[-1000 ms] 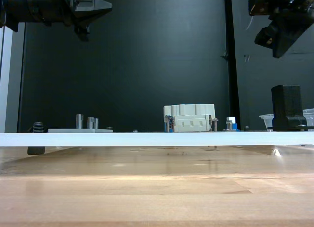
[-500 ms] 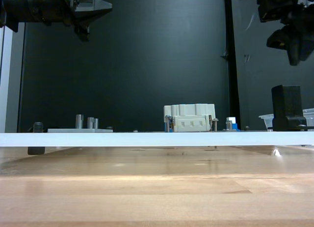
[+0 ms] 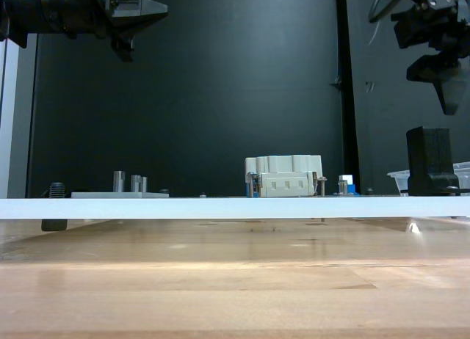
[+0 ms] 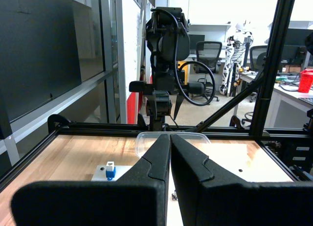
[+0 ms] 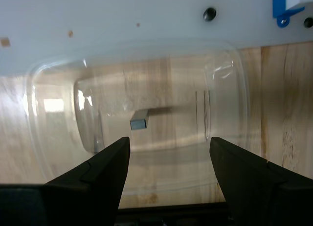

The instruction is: Pick the 16mm bar and install on taskboard

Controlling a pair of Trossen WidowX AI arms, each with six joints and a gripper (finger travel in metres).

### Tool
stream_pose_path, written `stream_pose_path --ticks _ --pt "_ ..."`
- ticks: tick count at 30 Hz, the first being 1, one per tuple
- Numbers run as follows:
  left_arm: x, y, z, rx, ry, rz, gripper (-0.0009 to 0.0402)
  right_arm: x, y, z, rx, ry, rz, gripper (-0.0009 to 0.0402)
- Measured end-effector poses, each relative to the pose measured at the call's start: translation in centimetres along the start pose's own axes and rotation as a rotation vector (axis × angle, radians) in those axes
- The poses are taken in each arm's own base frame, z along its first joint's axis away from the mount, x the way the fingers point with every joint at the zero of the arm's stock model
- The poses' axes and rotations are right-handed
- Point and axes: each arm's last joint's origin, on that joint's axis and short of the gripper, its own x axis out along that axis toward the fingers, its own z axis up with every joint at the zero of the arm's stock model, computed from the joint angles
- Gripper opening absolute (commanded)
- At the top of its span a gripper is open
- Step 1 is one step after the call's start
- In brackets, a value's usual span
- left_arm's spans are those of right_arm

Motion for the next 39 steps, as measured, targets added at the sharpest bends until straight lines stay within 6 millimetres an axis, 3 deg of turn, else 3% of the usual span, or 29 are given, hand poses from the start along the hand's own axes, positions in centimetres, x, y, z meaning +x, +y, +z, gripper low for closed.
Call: stream_pose_path --ticks 10,31,39 --pt "0.0 0.0 0.0 0.0 0.0 0.0 0.0 2.1 0.3 0.2 -0.037 0.1 -0.018 0.0231" --pt "0.0 0.0 0.0 0.0 0.0 0.0 0.0 3.1 2.2 0.8 -0.124 0.095 -0.056 0.0231" --pt "0.0 0.0 0.0 0.0 0.0 0.0 0.0 4.4 2.4 0.5 -0.119 0.083 -0.051 0.0231"
